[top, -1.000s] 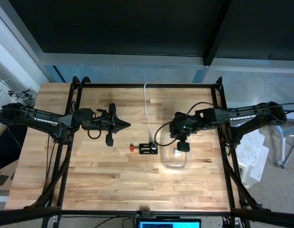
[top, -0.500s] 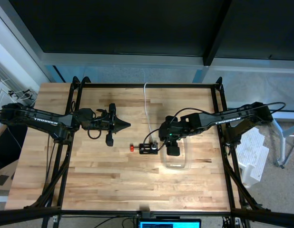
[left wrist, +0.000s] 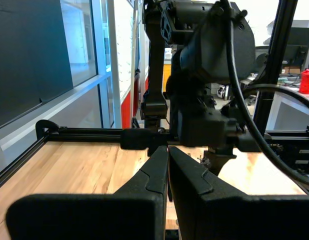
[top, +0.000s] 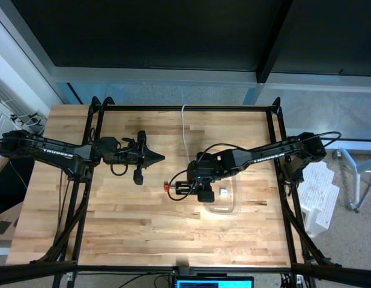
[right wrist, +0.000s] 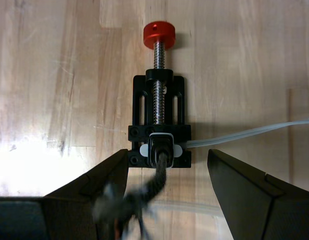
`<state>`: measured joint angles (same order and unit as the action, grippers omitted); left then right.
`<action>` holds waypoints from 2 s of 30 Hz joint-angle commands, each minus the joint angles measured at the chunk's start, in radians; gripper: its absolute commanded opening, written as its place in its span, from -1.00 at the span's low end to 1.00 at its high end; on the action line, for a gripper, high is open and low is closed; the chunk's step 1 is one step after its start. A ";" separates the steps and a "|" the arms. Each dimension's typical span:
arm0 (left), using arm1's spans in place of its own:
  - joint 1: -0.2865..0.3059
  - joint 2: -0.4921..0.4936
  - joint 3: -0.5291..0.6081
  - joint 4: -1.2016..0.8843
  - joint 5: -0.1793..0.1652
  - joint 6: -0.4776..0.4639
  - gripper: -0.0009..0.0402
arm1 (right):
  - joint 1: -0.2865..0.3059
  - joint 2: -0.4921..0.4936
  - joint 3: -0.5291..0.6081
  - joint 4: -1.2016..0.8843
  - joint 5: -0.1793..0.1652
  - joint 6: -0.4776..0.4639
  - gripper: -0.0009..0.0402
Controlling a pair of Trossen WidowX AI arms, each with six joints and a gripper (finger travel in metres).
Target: Remove the power plug from the receptacle and place in the container
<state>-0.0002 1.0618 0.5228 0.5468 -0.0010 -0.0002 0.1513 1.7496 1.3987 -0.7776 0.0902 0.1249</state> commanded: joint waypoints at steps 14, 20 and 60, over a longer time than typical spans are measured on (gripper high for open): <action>0.000 0.000 0.000 0.000 0.000 0.000 -0.96 | 0.007 0.042 -0.003 0.005 0.025 -0.002 0.11; 0.000 0.000 0.000 0.000 0.000 0.000 -0.96 | 0.010 0.053 -0.008 0.014 0.023 -0.001 0.11; 0.000 0.000 0.000 0.000 0.000 0.000 -0.96 | 0.010 0.053 -0.009 0.042 0.023 0.012 -0.95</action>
<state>-0.0002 1.0618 0.5228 0.5472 -0.0010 -0.0002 0.1616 1.8034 1.3891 -0.7403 0.1127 0.1349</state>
